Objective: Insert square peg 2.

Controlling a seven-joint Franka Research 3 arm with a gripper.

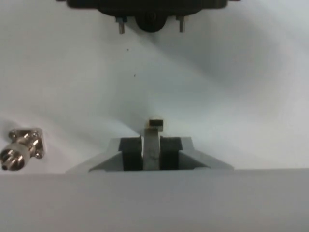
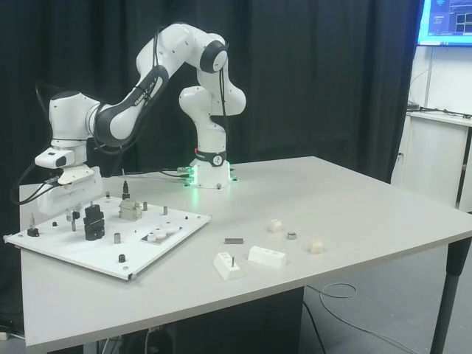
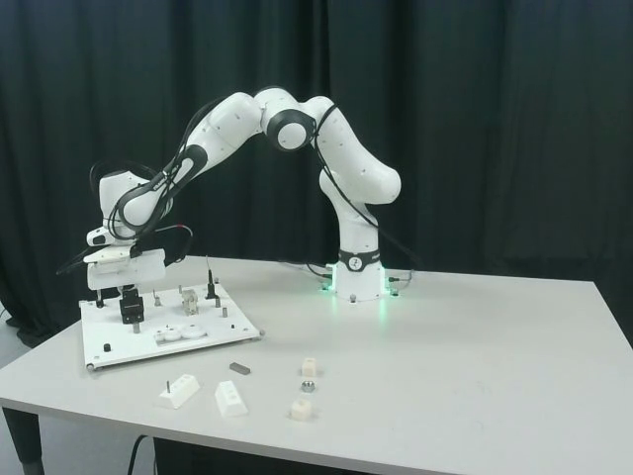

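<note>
The gripper [image 1: 151, 153] is pinching the square peg [image 1: 152, 145] above the white board [image 2: 110, 243], metal connector [image 1: 21, 148] at nine o'clock

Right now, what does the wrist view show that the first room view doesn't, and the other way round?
Only the wrist view shows the peg up close, clamped between the black pads, plus a metal connector beside them. Only the first room view shows the whole white arm, the grey table and the loose white blocks on it. Both show the gripper over the white board.
</note>
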